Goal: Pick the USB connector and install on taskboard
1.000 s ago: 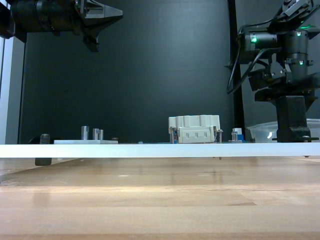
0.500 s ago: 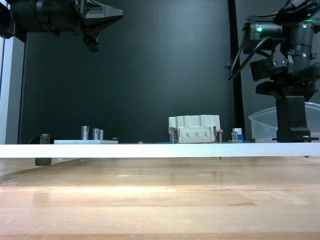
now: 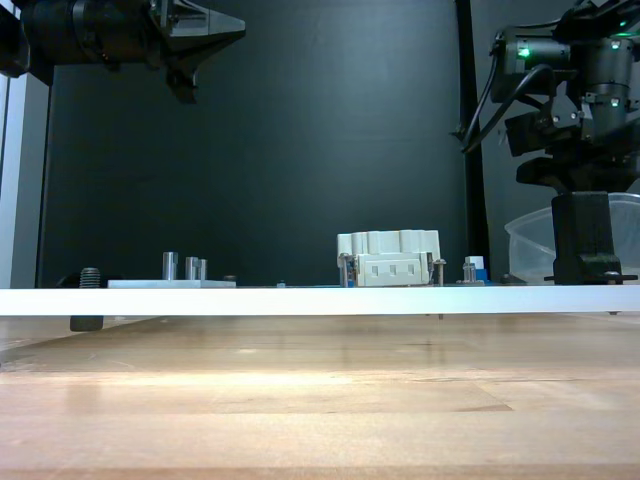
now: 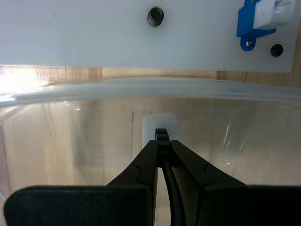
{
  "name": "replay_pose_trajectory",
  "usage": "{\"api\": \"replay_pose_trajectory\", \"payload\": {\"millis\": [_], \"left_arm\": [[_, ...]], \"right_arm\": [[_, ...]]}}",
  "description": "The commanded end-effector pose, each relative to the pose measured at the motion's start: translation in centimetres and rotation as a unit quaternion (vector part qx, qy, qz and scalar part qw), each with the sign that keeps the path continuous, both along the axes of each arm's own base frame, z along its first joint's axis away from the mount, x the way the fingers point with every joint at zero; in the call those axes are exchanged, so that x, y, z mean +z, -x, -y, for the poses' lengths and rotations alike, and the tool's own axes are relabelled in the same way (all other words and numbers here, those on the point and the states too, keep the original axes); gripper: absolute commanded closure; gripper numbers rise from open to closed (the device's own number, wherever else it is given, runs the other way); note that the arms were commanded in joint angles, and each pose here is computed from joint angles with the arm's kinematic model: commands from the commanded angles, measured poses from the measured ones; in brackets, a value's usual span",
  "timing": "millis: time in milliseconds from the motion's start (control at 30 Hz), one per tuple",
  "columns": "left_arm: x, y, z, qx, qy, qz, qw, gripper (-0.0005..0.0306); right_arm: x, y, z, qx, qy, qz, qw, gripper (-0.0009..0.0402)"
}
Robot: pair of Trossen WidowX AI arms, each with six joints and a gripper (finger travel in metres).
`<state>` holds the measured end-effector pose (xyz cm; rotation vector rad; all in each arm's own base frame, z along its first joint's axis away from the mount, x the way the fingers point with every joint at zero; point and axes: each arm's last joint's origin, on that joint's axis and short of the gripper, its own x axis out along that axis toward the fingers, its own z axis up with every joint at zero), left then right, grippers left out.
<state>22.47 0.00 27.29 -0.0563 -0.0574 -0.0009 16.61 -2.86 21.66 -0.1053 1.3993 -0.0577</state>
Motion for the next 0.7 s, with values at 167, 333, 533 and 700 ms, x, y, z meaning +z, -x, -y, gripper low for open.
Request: {"api": "replay_pose_trajectory", "payload": {"millis": [167, 333, 533, 700], "left_arm": [[-0.01, -0.01, 0.0, 0.0, 0.0, 0.0, 1.0, 0.03], [0.01, -0.01, -0.01, 0.0, 0.0, 0.0, 1.0, 0.03], [-0.01, -0.01, 0.0, 0.0, 0.0, 0.0, 1.0, 0.03], [-0.01, -0.01, -0.01, 0.0, 0.0, 0.0, 1.0, 0.03]], "right_arm": [[0.18, 0.11, -0.03, -0.001, -0.004, -0.011, 1.0, 0.0393], [0.06, -0.12, -0.14, -0.009, -0.029, -0.006, 1.0, 0.0393], [-0.24, -0.43, 0.03, -0.013, -0.02, -0.001, 1.0, 0.0393], [-0.21, -0.58, 0.11, -0.028, -0.012, 0.006, 1.0, 0.0393]]}}
